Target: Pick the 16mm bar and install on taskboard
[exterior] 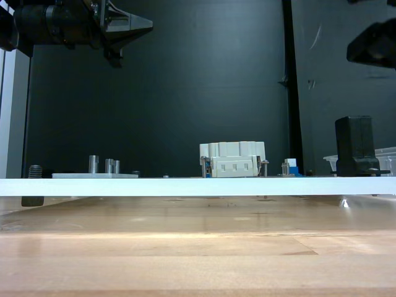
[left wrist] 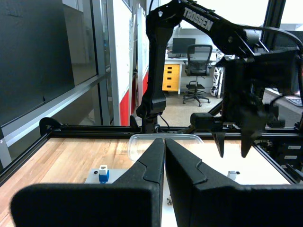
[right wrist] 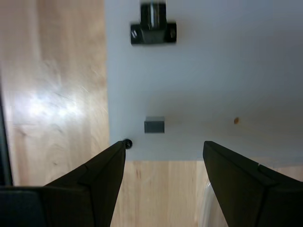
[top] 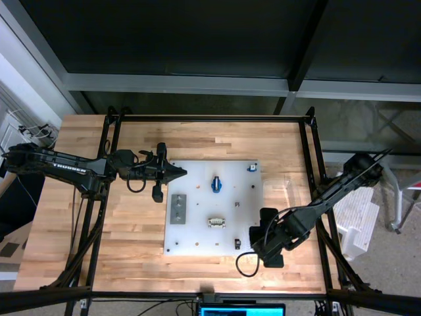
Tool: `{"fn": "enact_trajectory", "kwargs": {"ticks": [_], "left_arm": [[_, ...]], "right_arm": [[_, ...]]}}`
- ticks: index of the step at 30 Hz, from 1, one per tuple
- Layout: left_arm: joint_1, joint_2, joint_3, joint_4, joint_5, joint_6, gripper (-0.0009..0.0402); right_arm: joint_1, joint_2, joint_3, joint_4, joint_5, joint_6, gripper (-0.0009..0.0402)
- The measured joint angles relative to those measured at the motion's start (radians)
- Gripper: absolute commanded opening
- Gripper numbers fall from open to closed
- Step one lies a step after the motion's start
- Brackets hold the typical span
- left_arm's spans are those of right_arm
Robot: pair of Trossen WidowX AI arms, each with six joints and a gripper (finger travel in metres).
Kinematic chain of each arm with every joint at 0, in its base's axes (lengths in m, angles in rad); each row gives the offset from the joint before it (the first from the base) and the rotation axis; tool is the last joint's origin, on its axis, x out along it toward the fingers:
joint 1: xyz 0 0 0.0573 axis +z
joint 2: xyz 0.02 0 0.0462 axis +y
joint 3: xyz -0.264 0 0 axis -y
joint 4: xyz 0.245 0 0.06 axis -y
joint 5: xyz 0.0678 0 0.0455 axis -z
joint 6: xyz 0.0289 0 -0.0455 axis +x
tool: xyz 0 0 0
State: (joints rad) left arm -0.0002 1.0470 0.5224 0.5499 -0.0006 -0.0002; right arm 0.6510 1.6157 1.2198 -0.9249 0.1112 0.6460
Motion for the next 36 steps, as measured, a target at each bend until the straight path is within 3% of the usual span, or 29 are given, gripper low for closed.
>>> {"fn": "enact_trajectory", "kwargs": {"ticks": [5, 9, 12, 22, 26, 36], "left_arm": [[0.000, 0.000, 0.000, 0.000, 0.000, 0.000, 0.0000], [0.000, 0.000, 0.000, 0.000, 0.000, 0.000, 0.0000], [0.000, 0.000, 0.000, 0.000, 0.000, 0.000, 0.0000], [0.000, 0.000, 0.000, 0.000, 0.000, 0.000, 0.0000], [0.000, 0.000, 0.000, 0.000, 0.000, 0.000, 0.0000], [0.000, 0.000, 0.000, 0.000, 0.000, 0.000, 0.0000]], "right_arm": [[-0.031, -0.087, -0.025, 0.042, 0.013, -0.051, 0.0168], [-0.055, -0.154, -0.031, 0.041, 0.097, -0.100, 0.0133], [-0.079, -0.208, -0.053, 0.043, 0.130, -0.132, 0.0104], [-0.216, -0.392, -0.175, 0.147, 0.137, -0.260, -0.0004], [-0.278, -0.433, -0.179, 0.191, 0.161, -0.348, 0.0003], [-0.434, -0.534, -0.187, 0.307, 0.155, -0.500, 0.0000]]}}
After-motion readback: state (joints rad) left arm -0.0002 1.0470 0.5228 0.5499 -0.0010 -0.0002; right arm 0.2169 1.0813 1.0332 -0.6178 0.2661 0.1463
